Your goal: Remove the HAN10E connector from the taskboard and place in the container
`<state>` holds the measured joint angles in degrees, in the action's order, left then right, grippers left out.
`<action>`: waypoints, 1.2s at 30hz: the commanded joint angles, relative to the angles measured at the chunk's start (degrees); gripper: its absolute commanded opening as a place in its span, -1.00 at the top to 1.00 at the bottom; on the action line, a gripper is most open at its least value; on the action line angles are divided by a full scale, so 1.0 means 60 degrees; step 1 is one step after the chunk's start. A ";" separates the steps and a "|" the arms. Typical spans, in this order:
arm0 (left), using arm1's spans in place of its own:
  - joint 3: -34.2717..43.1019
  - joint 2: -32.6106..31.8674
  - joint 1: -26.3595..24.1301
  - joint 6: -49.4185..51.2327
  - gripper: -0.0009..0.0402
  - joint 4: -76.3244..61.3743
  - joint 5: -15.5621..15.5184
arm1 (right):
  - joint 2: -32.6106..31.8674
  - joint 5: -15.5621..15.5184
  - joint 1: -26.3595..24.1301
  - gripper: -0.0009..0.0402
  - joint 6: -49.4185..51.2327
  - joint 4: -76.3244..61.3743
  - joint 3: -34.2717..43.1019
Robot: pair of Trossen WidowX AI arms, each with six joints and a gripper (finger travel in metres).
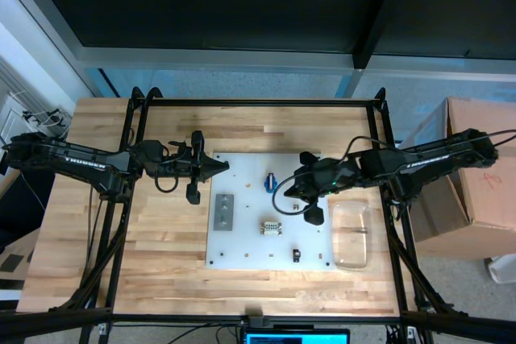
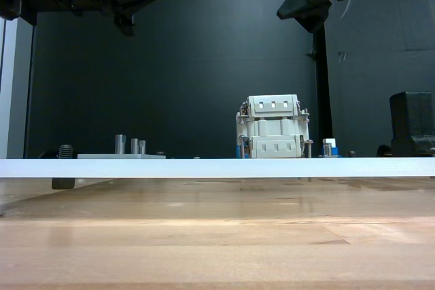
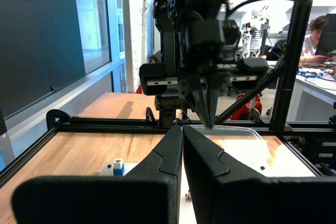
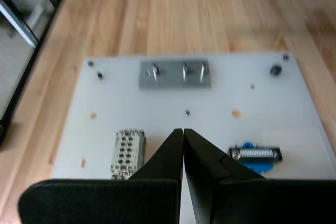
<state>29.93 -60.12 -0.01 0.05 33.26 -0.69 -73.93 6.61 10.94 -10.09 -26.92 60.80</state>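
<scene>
The grey HAN10E connector (image 1: 272, 228) sits upright in its seat on the white taskboard (image 1: 242, 239), with nothing touching it. In the low view the HAN10E connector (image 2: 274, 128) stands above the board's edge. My left gripper (image 1: 224, 167) hovers over the board's far left corner, shut and empty. My right gripper (image 1: 280, 191) hangs high above the board, beyond and to the right of the connector, also shut and empty. In the right wrist view the connector (image 4: 127, 154) lies beside the closed fingertips (image 4: 176, 136). The left wrist view shows the left gripper (image 3: 182, 129) shut, facing the right arm.
A clear plastic container (image 1: 352, 235) lies on the table just right of the board. On the board are a grey block with pins (image 1: 223, 211), a blue connector (image 1: 271, 180) and a small black part (image 1: 297, 255). A cardboard box (image 1: 476, 175) stands beyond the table's right edge.
</scene>
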 commanded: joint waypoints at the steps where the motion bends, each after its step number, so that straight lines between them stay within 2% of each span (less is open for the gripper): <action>1: 0.0004 0.0000 0.0004 -0.0004 0.96 0.0000 0.0000 | -0.0670 -0.0036 0.0120 0.96 -0.0255 -0.0980 0.0827; 8: 0.0004 0.0000 0.0004 -0.0004 0.96 0.0000 0.0000 | -0.2167 -0.0066 0.0248 0.96 -0.0747 -0.3020 0.2714; 13: 0.0004 0.0000 0.0004 -0.0004 0.96 0.0000 0.0000 | -0.3279 -0.0372 0.0375 0.96 -0.0962 -0.4368 0.4149; 22: 0.0004 0.0000 0.0004 -0.0004 0.96 0.0000 0.0000 | -0.4994 -0.0412 0.0670 0.95 -0.1257 -0.6120 0.6324; 25: 0.0004 0.0000 0.0004 -0.0004 0.96 0.0004 -0.0004 | -0.5442 -0.0576 0.0707 0.92 -0.1304 -0.6557 0.6903; 30: 0.0004 0.0000 0.0004 -0.0004 0.96 0.0000 0.0000 | -0.6080 -0.0619 0.0765 0.73 -0.1428 -0.6852 0.7563; 36: 0.0004 0.0000 0.0004 -0.0004 0.96 0.0000 0.0000 | -0.6670 -0.0637 0.0889 0.28 -0.1504 -0.6936 0.7756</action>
<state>29.93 -60.12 -0.01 0.03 33.23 -0.71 -113.32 2.72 16.05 -18.96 -68.51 107.35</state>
